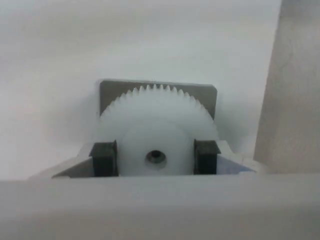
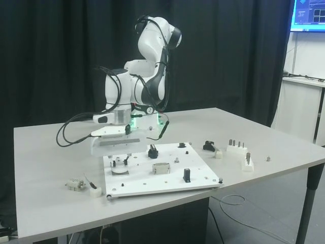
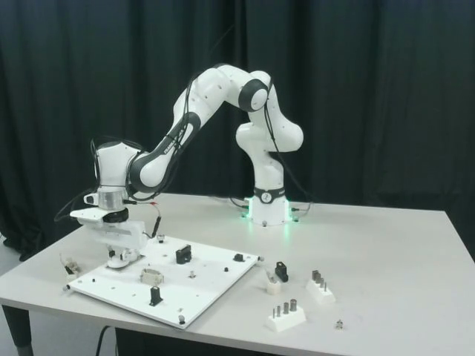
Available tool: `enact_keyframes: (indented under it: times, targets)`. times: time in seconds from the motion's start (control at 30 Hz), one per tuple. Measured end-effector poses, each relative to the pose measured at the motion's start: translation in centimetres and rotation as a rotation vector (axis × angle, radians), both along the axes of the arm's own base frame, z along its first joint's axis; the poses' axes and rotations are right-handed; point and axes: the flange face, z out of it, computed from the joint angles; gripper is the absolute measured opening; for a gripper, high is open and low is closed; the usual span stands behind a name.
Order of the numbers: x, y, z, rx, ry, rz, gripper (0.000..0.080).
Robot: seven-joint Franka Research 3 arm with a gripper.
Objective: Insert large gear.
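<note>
gripper is clamped on the large gear: 2 black fingers pinch the raised hub from opposite sides, the bore sitting between them. the gear hangs flat under the wrist, directly over the grey plate, which shows past the teeth toward 12 o'clock in the wrist view.

in the first room view the gripper sits low over the corner of the white board at about 9 o'clock from the board's middle, just above the plate. second room view agrees: gripper at the board end nearest the small loose parts. can't tell whether the gear is already touching the plate or a shaft.

handling, my read: white plastic, light, stiff, smooth, so it could slip or cock in the pads if pushed off-axis. teeth are fine and likely easy to nick, so the hub is the right place to hold, not the rim. the hub grip keeps the bore visible for lining up.

next move probably needs the gear level and the bore centred, straight down, low force.
</note>
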Motion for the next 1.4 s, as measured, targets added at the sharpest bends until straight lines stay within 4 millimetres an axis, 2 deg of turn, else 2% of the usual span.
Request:
enact_keyframes:
  times: [0.33,0.5,0.6,1.13,1.3,1.4]
  targets:
    - [-0.15,-0.02,-0.01,0.015,-0.011,-0.19,0.0326]
    - [-0.14,-0.01,-0.01,0.016,-0.01,-0.209,0.0326]
    - [-0.11,0.02,-0.01,0.011,-0.009,-0.167,0.0326]
    - [-0.08,0.05,-0.02,-0.016,-0.004,0.278,0.0326]
    - [-0.11,0.0,-0.02,-0.015,-0.006,0.264,0.0326]
    - [-0.15,-0.07,-0.01,-0.008,-0.01,0.187,0.0326]
